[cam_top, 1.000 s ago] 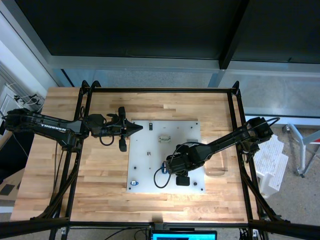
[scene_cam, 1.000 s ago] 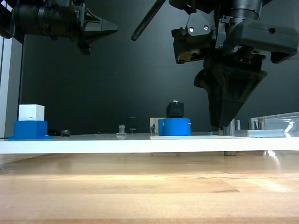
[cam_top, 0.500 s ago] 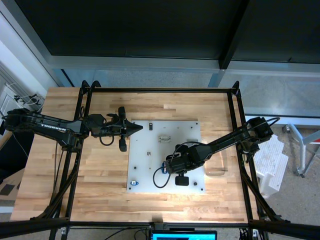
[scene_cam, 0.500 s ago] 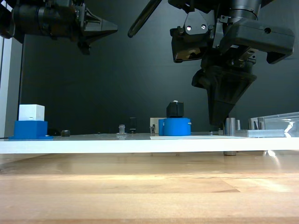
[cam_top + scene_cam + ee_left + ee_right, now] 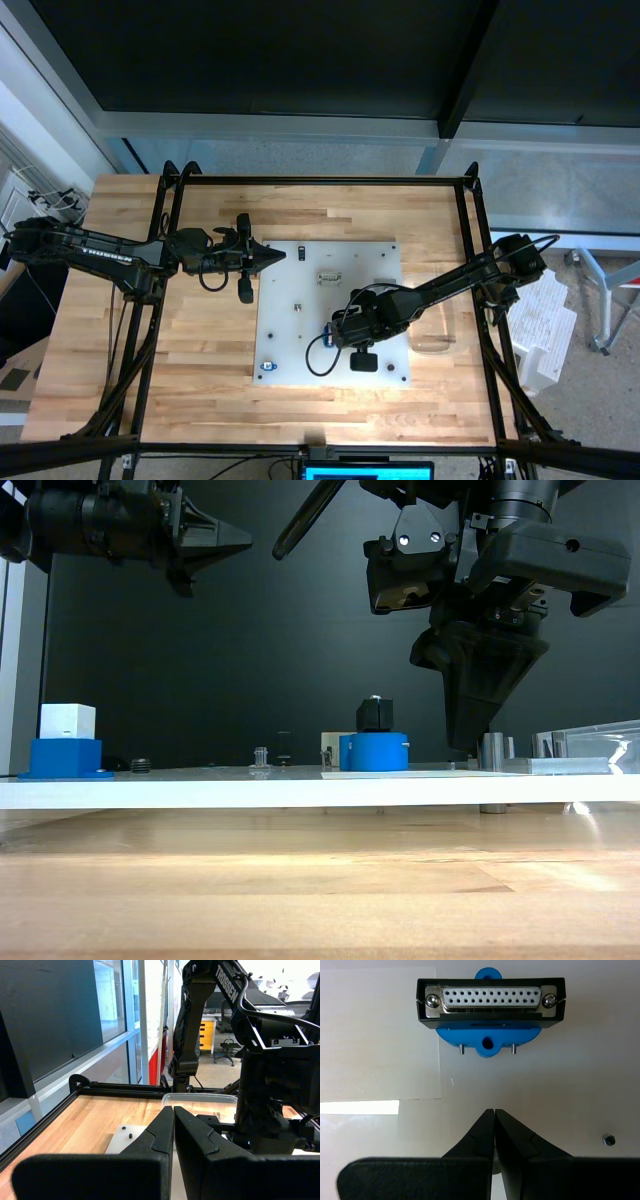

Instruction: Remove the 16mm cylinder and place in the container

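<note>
Low view: one 16mm cylinder [image 5: 491, 748] stands on the white board [image 5: 200, 788], just beside the right gripper's [image 5: 468, 742] pressed-together jaws and outside the single clear container [image 5: 590, 742]. Farther off, the left gripper [image 5: 243, 546] hovers, jaws pressed together.

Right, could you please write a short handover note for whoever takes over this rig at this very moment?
Left gripper: shut, empty, parked high over the table to the left of the white board.
Right gripper: shut, holding nothing, tip low over the white board, just beside the metal peg.
Metal peg: upright in the white board, not gripped.
Clear bin: on the table at the white board's right edge; no peg seen inside.
Done: only the approach.
Left to do: open the jaws around the metal peg, grip it, lift it out, carry it to the clear bin and release.
</note>
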Available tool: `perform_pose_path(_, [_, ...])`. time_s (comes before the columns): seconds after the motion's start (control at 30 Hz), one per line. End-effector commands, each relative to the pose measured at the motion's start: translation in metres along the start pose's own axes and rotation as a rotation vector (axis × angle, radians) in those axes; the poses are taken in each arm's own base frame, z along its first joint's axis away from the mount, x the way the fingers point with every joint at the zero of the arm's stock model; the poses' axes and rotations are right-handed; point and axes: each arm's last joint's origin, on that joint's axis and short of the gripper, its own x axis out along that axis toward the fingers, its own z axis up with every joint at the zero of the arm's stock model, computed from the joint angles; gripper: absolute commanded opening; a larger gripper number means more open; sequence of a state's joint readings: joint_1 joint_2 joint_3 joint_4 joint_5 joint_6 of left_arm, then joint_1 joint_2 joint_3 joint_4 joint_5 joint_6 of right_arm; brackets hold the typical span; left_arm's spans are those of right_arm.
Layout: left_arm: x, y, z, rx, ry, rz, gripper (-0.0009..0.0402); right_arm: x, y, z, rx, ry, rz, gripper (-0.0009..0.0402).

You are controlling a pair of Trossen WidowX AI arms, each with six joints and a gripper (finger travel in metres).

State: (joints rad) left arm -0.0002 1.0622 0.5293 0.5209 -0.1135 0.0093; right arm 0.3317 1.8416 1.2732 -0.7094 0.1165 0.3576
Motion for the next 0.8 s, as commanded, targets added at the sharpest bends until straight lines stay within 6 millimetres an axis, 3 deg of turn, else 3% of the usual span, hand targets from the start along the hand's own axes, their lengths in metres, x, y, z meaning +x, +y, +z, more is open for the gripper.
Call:
perform_pose_path(0.03, [0.000,0.000,0.000,0.000,0.000,0.000,0.0000,-0.004,0.000,0.002,0.002,-0.013,0.005,0.0000])
perform_pose_path(0.47, [0.000,0.000,0.000,0.000,0.000,0.000,0.0000,-0.042,-0.004,0.006,0.005,0.003,0.003,0.0000])
perform_pose_path(0.8, [0.000,0.000,0.000,0.000,0.000,0.000,0.0000,-0.044,-0.005,0.006,0.007,0.015,-0.002,0.0032])
